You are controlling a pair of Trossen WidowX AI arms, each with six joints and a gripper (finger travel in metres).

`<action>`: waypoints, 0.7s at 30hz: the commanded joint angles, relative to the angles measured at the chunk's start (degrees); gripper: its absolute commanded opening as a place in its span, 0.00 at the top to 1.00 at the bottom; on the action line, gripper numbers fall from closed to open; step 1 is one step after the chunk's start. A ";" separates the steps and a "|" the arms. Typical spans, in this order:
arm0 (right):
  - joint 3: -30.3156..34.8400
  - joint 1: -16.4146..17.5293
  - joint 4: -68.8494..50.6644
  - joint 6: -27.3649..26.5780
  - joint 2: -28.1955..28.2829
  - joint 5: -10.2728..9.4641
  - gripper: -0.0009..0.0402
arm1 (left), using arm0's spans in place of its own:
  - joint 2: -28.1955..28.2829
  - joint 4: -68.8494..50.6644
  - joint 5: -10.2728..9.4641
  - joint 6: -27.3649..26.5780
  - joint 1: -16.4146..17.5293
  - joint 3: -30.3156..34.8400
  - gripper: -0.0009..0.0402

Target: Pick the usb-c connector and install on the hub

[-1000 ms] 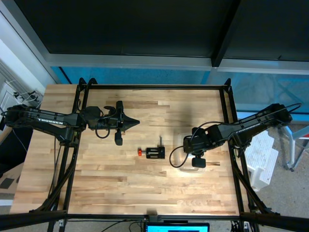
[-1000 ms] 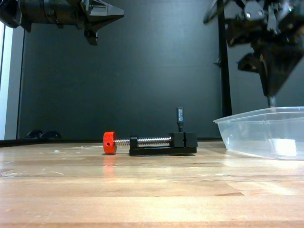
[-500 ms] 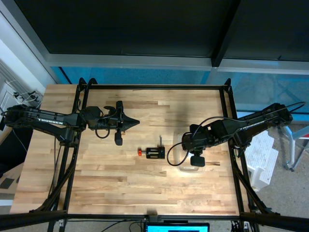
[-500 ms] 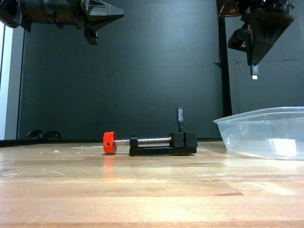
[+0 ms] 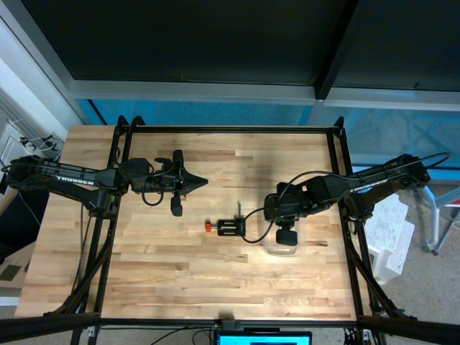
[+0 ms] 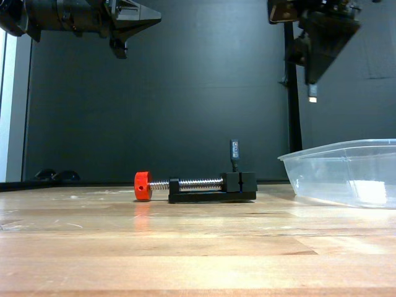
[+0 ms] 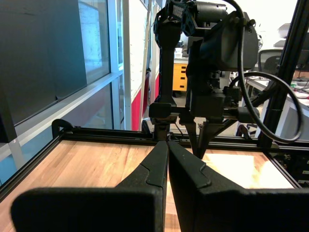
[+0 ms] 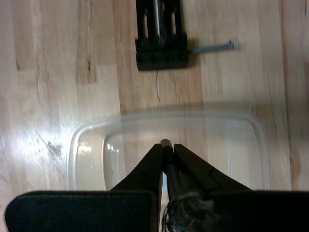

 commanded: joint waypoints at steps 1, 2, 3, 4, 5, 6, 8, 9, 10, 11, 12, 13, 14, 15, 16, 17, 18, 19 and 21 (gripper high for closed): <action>2.19 -0.68 0.02 -1.25 2.05 0.00 0.98 | 0.02 0.00 0.02 0.02 0.00 0.00 0.98; 2.89 -0.94 0.00 -1.53 2.64 0.00 0.98 | 0.02 0.00 0.02 0.02 0.02 0.00 0.98; 3.63 -1.11 0.00 -1.90 3.34 -0.02 0.98 | 0.02 0.00 0.00 0.02 0.02 0.00 0.98; 4.44 -1.27 -0.04 -2.14 4.04 -0.02 0.98 | 0.02 0.00 0.00 0.02 0.02 0.00 0.98; 5.18 -1.38 -0.04 -2.27 4.61 -0.02 0.98 | 0.02 0.00 0.02 0.02 0.00 0.00 0.98; 5.88 -1.51 -0.02 -2.36 5.27 -0.02 0.98 | 0.02 0.02 0.02 0.02 0.02 0.00 0.98; 7.13 -1.70 -0.02 -2.54 6.49 -0.02 0.98 | 0.02 0.02 0.02 0.02 0.02 0.00 0.98; 7.76 -1.70 -0.02 -2.62 7.30 -0.02 0.98 | 0.02 0.02 0.02 0.02 0.00 0.00 0.98; 8.48 -1.84 -0.04 -2.95 8.09 -0.02 0.98 | 0.02 0.02 0.02 0.02 0.02 0.00 0.98; 9.14 -1.95 -0.02 -3.17 8.83 -0.04 0.98 | 0.02 0.00 0.02 0.02 0.02 0.00 0.98; 9.73 -1.97 0.00 -3.19 9.40 -0.02 0.98 | 0.02 0.02 0.00 0.02 0.00 0.00 0.98; 10.29 -2.10 0.09 -3.17 10.16 -0.02 0.98 | 0.02 0.00 0.02 0.02 0.02 0.00 0.98; 10.88 -2.19 0.09 -3.10 10.88 0.00 0.98 | 0.02 0.00 0.02 0.02 0.00 0.00 0.98; 11.47 -2.21 0.07 -2.91 11.54 0.00 0.98 | 0.02 0.00 0.02 0.02 0.02 0.00 0.98; 12.13 -2.34 0.09 -2.91 12.33 -0.02 0.98 | 0.02 0.00 0.02 0.02 0.00 0.00 0.98; 12.74 -2.43 0.09 -2.93 13.07 -0.02 0.98 | 0.02 0.02 0.00 0.02 0.02 0.00 0.98; 13.33 -2.60 0.09 -2.97 13.77 -0.02 0.98 | 0.02 0.02 0.00 0.02 0.02 0.00 0.98; 13.84 -2.82 0.17 -2.99 14.47 -0.02 0.98 | 0.02 0.02 0.02 0.02 0.02 0.00 0.98; 14.75 -3.21 0.26 -2.95 15.69 -0.04 0.98 | 0.02 0.02 0.02 0.02 0.00 0.00 0.98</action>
